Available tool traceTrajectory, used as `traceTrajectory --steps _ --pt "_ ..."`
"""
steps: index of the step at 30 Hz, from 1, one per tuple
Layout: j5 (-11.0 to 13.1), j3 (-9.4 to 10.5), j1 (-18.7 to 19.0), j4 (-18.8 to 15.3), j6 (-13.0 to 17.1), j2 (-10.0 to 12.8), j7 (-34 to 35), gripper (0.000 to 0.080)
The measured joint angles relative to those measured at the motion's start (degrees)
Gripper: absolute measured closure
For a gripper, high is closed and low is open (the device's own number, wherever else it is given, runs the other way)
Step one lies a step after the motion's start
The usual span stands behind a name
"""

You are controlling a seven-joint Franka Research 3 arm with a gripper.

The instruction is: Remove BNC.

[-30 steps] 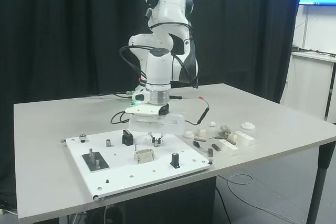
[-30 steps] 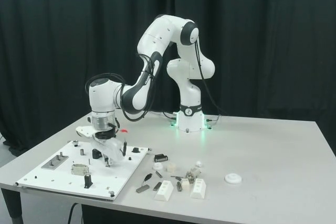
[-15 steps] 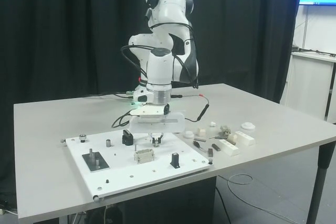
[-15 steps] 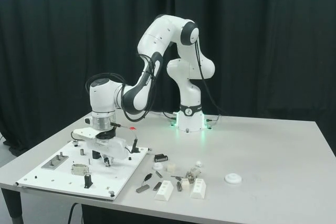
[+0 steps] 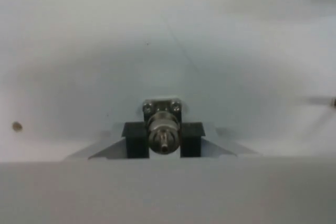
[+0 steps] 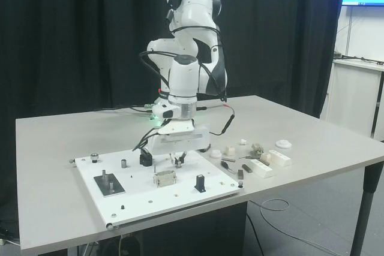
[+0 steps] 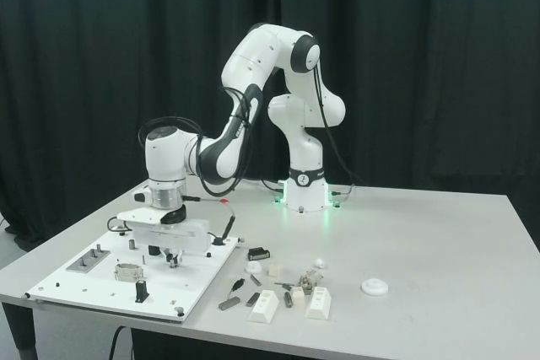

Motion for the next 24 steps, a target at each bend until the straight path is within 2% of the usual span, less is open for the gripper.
traceTrajectory --steps 13,24 --pt "-0.58 0.00 0.03 0.00 0.13 0.00 -13.98 0.0679" --pt "-0.57 -0.02 -0.01 -0.01 0.22 0.00 -18.77 0.0680"
